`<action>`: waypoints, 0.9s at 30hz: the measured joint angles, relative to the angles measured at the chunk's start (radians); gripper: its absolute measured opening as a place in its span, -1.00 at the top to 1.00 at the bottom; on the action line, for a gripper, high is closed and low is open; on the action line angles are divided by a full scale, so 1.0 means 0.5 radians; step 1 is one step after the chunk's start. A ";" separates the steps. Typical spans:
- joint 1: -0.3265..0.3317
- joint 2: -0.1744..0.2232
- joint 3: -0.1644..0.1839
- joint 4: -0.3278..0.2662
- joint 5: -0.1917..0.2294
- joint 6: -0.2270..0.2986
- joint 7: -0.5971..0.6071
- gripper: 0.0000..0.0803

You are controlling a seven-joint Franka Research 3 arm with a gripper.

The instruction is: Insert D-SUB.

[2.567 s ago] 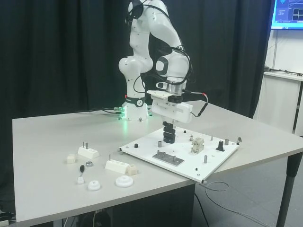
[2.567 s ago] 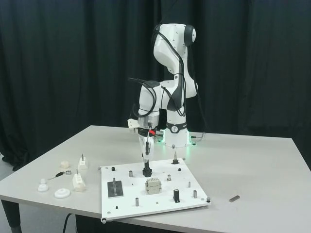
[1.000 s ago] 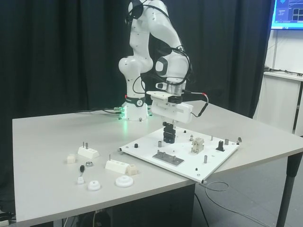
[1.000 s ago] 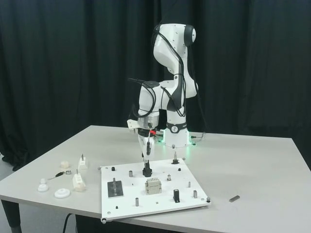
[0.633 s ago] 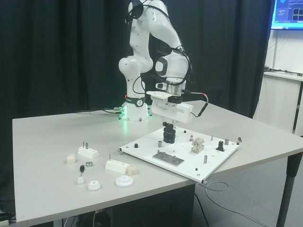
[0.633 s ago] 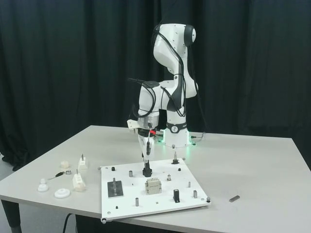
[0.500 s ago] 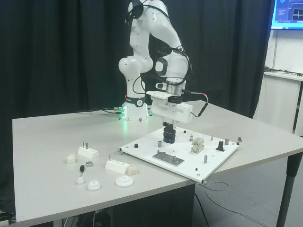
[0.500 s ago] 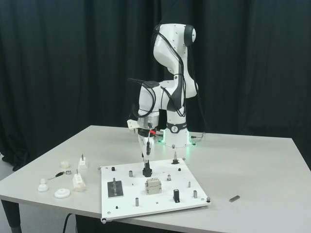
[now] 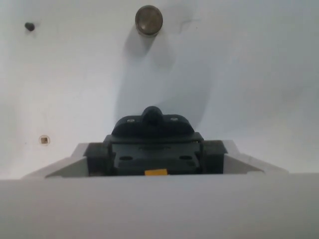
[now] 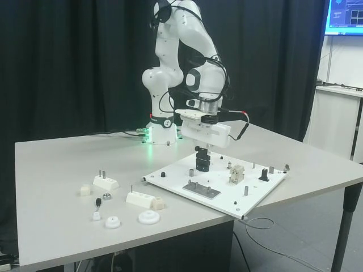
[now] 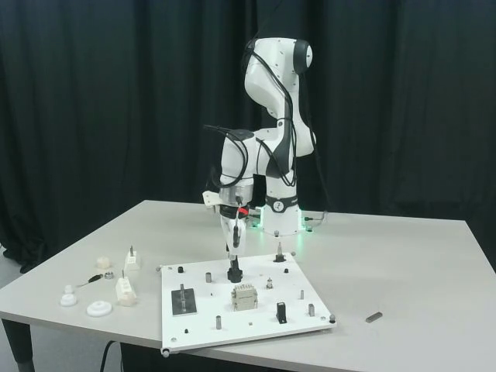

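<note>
A black D-SUB connector [image 9: 152, 132] sits between my two fingertips [image 9: 94, 157], which press against its two sides. My gripper [image 9: 154, 160] is shut on it. In the room views the gripper [image 10: 202, 154] points straight down over the middle rear of the white board [image 10: 258, 192], and the connector [image 10: 202, 165] hangs at its tip, close to the board's surface. From the second room view the gripper [image 11: 233, 254] and connector [image 11: 233, 273] stand behind a pale multi-pin socket block [image 11: 244, 297]. Whether the connector touches the board [image 11: 256, 325] I cannot tell.
The board carries a grey plate with pegs [image 10: 201, 188], the pale socket block [image 10: 236, 173], a black fixture [image 10: 264, 174] and several short pegs. A round metal peg [image 9: 148, 20] lies just beyond the connector. White parts [image 10: 144, 198] lie on the table's left. A small grey bar [image 11: 374, 316] lies right of the board.
</note>
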 joint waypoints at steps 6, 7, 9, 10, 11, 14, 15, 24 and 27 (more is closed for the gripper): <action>0.000 0.000 0.000 0.000 0.000 0.002 0.000 0.06; 0.000 0.000 0.000 -0.001 0.000 0.003 0.000 0.06; 0.000 0.000 0.000 -0.001 0.000 0.005 0.000 0.06; 0.000 0.001 0.000 -0.002 0.000 0.008 0.000 0.06; 0.000 0.002 0.000 -0.002 0.000 0.011 0.000 0.06; 0.000 0.003 0.000 -0.003 0.000 0.015 0.000 0.06; 0.000 0.003 0.000 -0.003 0.000 0.015 0.000 -0.56; 0.000 -0.007 0.000 0.005 0.000 0.015 0.000 -0.96; 0.000 -0.018 0.000 0.008 -0.001 0.015 0.000 -0.96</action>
